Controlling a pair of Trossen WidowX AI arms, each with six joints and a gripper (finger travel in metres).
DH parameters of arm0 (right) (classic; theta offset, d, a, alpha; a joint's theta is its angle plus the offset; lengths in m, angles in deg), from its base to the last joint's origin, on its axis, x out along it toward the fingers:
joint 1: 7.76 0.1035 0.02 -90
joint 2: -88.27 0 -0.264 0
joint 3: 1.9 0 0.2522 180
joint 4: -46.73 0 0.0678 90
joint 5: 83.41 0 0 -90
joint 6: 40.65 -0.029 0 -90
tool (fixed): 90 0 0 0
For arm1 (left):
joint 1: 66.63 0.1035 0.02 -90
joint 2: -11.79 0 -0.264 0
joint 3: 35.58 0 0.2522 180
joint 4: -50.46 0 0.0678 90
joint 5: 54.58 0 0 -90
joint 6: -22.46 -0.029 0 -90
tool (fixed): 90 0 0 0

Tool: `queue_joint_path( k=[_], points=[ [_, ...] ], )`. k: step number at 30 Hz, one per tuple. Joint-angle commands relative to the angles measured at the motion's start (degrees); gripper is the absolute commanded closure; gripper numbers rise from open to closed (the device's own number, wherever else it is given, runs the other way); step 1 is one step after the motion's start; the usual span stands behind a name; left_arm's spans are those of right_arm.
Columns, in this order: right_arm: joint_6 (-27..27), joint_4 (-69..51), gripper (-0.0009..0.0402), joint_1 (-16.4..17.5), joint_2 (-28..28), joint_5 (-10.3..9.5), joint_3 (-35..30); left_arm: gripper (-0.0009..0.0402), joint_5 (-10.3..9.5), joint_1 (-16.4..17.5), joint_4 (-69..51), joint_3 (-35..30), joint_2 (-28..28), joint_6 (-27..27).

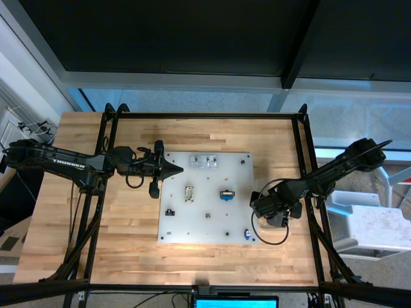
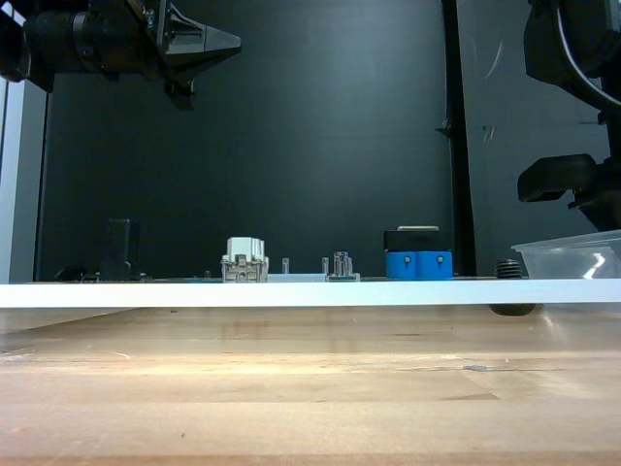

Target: Pick the M12 fastener and fasten on the M12 threads

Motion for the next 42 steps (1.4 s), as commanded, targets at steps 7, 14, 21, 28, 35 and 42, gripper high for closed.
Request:
queue_joint_path(
  k=[7, 14, 21, 28, 35, 42],
  points=[
    [-2.8, 2.7, 0.0200, 0.1, 0.5, -0.31, 1.8, 0.0393, 0.02, 0.0, 0.0, 0.0, 0.0, 0.0],
    [-2.8, 5.0, 0.0201, 0.1, 0.5, -0.31, 3.5, 0.0393, 0.02, 0.0, 0.0, 0.0, 0.0, 0.0],
    [-2.8, 5.7, 0.0201, 0.1, 0.5, -0.33, 4.2, 0.0393, 0.02, 0.0, 0.0, 0.0, 0.0, 0.0],
    [-2.8, 6.3, 0.0201, 0.1, 0.5, -0.31, 4.3, 0.0393, 0.02, 0.0, 0.0, 0.0, 0.0, 0.0],
    [-2.8, 6.5, 0.0226, 0.1, 0.5, -0.31, 4.6, 0.0393, 0.02, 0.0, 0.0, 0.0, 0.0, 0.0],
    [-2.8, 6.6, 0.0288, 0.1, 0.5, -0.31, 4.6, 0.0393, 0.02, 0.0, 0.0, 0.0, 0.0, 0.0]
  ],
)
